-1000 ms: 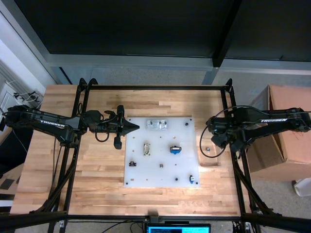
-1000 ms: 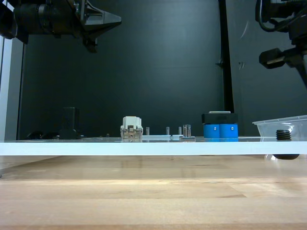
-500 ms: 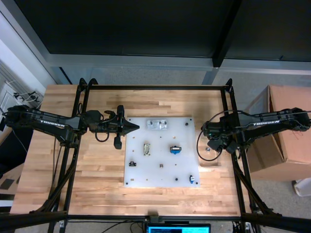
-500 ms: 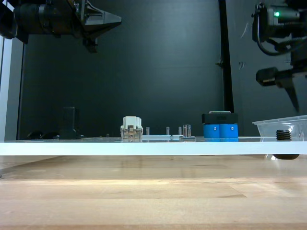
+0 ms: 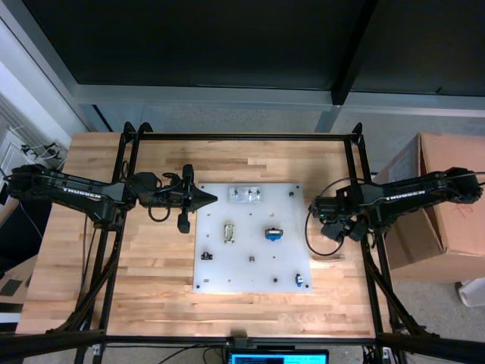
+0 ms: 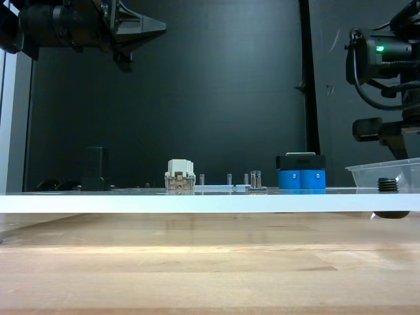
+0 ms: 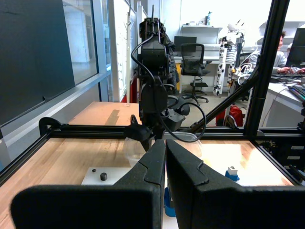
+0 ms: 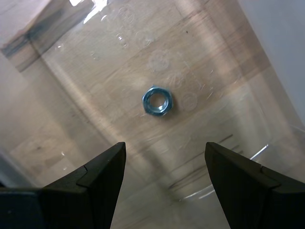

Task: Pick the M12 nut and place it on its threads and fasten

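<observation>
The small silver nut (image 8: 157,101) lies flat and free on the floor of the clear tray (image 8: 224,81). My right gripper (image 8: 164,150) hangs over it, open, its two fingers (image 8: 102,174) well apart with the nut showing between them. In the high view the right gripper (image 5: 334,225) covers the tray just off the board's right edge, so the nut is hidden there. The black ribbed stud (image 6: 388,185) stands bare, its ribs showing, in front of the tray (image 6: 367,172). My left gripper (image 5: 203,199) is shut and empty, held high over the board's far left edge.
On the white board (image 5: 250,262) stand a blue block (image 6: 301,176), a white connector (image 6: 180,177) and a silver post (image 6: 256,178). A cardboard box (image 5: 447,205) sits beyond the table's right edge. A black frame rail (image 5: 356,163) runs beside the right arm.
The right gripper has moved left and come down over the clear tray, now covering the nut in the high view. The nut, the stud and the left arm have not moved.
</observation>
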Controlling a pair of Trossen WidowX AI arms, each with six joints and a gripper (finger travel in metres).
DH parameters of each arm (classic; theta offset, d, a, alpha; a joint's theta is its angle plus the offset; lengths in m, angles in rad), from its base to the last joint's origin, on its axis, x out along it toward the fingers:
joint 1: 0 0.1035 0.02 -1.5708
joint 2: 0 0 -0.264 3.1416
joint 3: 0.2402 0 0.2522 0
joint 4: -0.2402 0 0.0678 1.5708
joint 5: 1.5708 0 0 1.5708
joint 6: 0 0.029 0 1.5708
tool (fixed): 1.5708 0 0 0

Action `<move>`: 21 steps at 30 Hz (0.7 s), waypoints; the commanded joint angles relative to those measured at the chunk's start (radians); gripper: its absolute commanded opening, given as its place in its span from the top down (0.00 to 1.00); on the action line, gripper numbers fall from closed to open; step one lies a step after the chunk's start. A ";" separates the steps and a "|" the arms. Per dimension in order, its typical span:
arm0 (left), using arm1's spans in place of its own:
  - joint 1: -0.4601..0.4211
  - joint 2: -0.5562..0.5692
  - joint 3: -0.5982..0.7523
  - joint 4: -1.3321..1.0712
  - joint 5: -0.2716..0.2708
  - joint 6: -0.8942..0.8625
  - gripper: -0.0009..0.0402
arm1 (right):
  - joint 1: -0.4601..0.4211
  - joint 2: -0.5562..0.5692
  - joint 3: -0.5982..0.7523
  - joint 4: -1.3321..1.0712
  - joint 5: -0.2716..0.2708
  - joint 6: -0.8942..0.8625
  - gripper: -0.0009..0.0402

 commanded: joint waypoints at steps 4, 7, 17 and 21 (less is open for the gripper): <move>0.000 0.000 0.000 0.000 0.000 0.000 0.98 | 0.021 0.064 0.000 0.036 0.000 0.000 0.41; 0.000 0.000 0.000 0.000 0.000 0.000 0.98 | 0.024 0.085 0.000 0.055 -0.001 0.000 0.41; 0.000 0.000 0.000 0.000 0.000 0.000 0.98 | 0.102 0.092 -0.002 0.080 -0.001 0.000 0.41; 0.000 0.000 0.000 0.000 0.000 0.000 0.98 | 0.108 0.092 -0.011 0.100 -0.001 0.001 0.41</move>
